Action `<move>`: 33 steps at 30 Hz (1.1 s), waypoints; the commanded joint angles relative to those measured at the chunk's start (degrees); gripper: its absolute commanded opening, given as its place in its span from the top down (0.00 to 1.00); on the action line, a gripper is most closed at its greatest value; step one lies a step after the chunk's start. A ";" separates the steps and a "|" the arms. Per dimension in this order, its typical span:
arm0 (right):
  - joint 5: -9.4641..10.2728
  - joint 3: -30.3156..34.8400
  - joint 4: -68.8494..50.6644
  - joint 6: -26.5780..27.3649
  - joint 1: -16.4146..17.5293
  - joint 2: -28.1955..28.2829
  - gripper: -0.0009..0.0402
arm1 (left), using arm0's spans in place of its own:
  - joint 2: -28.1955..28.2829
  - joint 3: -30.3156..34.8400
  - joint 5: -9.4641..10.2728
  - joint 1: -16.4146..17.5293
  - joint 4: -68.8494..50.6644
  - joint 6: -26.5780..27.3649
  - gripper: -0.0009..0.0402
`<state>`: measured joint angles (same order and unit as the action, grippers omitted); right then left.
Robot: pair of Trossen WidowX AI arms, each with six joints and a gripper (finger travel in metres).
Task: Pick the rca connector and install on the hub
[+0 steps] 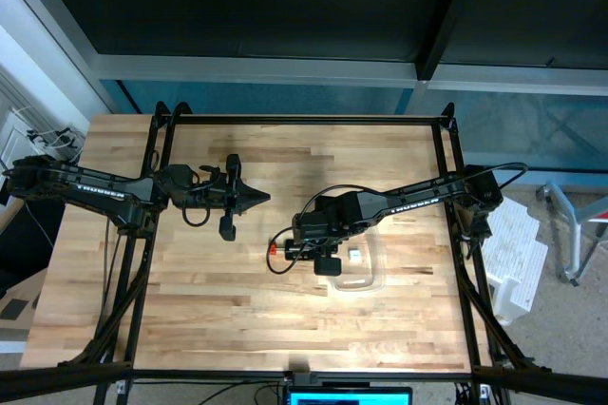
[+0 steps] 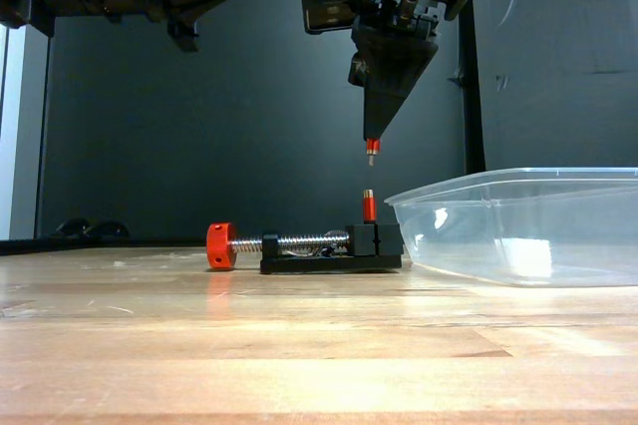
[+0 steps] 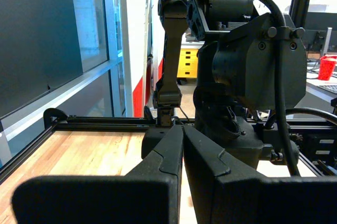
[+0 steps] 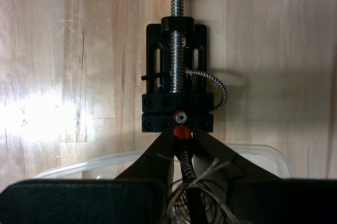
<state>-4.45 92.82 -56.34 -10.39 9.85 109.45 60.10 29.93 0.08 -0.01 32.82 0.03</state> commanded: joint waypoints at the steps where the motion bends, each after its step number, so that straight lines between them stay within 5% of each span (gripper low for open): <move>1: -0.02 0.00 0.07 -0.04 0.00 -0.04 0.98 | 0.02 0.02 -0.02 0.00 0.00 0.00 0.98; 33: -0.52 6.64 -5.95 -0.44 -0.59 5.40 0.98 | 0.02 0.02 -0.02 0.00 -1.44 0.00 0.98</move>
